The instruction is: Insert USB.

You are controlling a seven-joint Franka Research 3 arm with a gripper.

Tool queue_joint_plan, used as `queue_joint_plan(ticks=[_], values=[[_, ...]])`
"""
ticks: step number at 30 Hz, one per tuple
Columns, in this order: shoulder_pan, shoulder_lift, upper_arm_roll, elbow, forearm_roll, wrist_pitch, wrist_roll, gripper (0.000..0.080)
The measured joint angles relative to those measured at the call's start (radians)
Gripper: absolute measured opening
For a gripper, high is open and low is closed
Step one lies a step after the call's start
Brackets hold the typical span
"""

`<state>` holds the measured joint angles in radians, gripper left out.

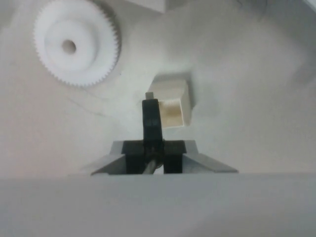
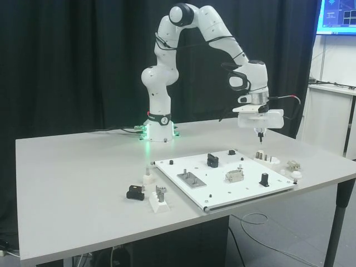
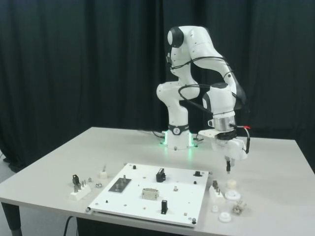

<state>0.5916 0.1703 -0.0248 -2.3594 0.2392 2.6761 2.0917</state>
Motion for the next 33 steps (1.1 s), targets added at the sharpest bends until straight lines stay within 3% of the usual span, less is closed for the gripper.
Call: queue_joint_plan(ticks=[10, 21, 33], values=[[0.0, -0.007, -0.048, 0.034, -0.006, -0.038, 0.103, 0.007], [0.0, -0.01, -0.138, 0.124, -0.019, -0.165, 0.158, 0.007], [0.0, 0.003, -0.217, 0.232, -0.06, -0.3, 0.197, 0.007]])
